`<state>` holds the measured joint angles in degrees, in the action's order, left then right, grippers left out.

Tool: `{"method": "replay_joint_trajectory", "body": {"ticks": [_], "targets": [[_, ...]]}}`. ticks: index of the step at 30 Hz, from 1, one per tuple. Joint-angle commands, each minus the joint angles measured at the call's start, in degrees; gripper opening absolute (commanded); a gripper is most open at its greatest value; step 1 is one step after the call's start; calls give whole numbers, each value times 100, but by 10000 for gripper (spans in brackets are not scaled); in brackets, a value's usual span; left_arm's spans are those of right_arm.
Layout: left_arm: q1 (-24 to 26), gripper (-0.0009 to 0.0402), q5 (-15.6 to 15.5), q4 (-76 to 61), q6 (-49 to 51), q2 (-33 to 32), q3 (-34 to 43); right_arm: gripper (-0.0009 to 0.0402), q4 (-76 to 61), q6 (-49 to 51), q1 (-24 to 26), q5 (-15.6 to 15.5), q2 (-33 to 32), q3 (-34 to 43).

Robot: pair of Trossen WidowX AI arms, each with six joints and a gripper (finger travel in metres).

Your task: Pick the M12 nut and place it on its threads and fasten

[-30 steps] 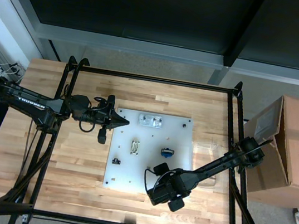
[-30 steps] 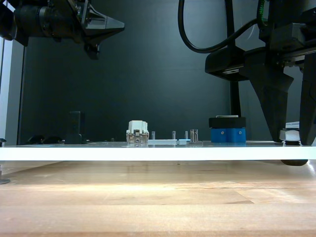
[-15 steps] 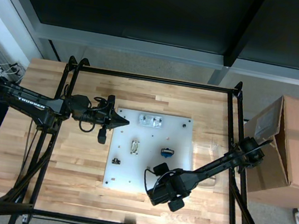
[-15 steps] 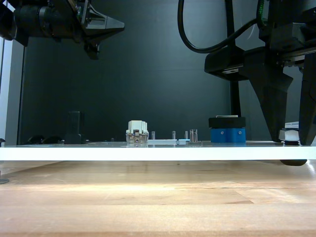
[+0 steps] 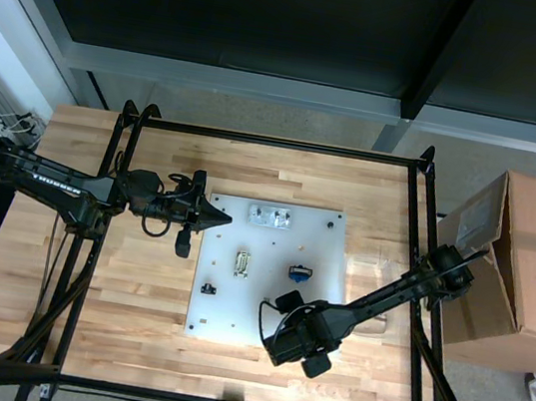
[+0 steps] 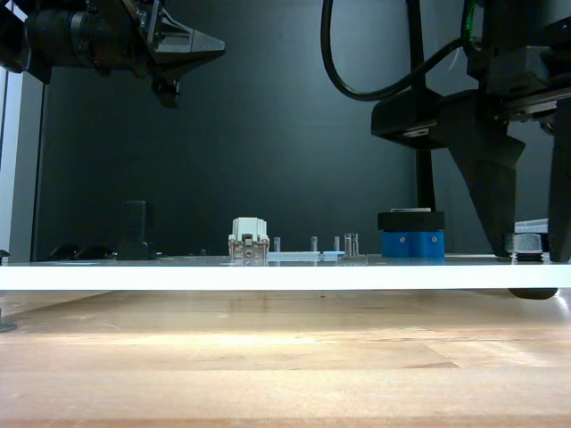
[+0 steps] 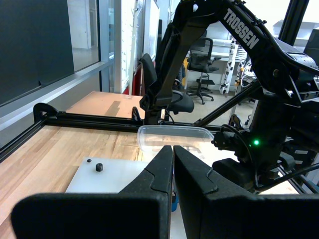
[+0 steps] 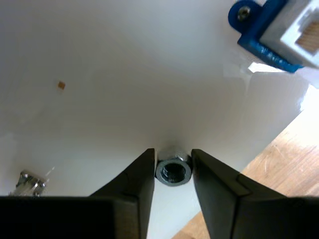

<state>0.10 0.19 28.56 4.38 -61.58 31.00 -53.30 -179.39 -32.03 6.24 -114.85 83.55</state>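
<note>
- Nut (image 8: 173, 171) sits on its stud (image 6: 528, 258) at the near right edge of the white board (image 5: 229, 326); I judge placing done.
- Right claw (image 8: 173, 153) straddles it, fingers (image 8: 139, 184) parted and just off the nut, gripping nothing.
- I cannot tell how far down it is threaded; fastening may remain.
- Left claw (image 7: 173, 149) hangs high over the board's far left edge, closed tight and empty.
- Count: one nut, one stud, two claws, one board.

Bright tabletop glare, dark backdrop
</note>
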Motion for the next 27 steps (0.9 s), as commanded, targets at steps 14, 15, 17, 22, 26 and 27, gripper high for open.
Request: {"method": "replay_joint_trajectory", "body": {"ticks": [14, 15, 17, 22, 26, 27], "targets": [[-2, 0, 0, 2, -2, -2, 2, 198, 105, 662, -26, -24, 247, -7], [-2, 0, 0, 2, -2, -2, 0, 199, 103, 782, -26, -24, 299, -7], [-2, 0, 0, 2, -2, -2, 0, 202, 85, 944, -24, -22, 404, -7], [-2, 0, 0, 0, 0, -2, 0, 199, 72, 1364, -20, 33, 678, -7], [0, 0, 2, 2, 0, -2, 0, 201, -37, 2251, -13, 61, 839, -7], [-2, 0, 0, 2, 0, -2, 0, 201, -70, 2691, -11, 151, 868, -7]]}}
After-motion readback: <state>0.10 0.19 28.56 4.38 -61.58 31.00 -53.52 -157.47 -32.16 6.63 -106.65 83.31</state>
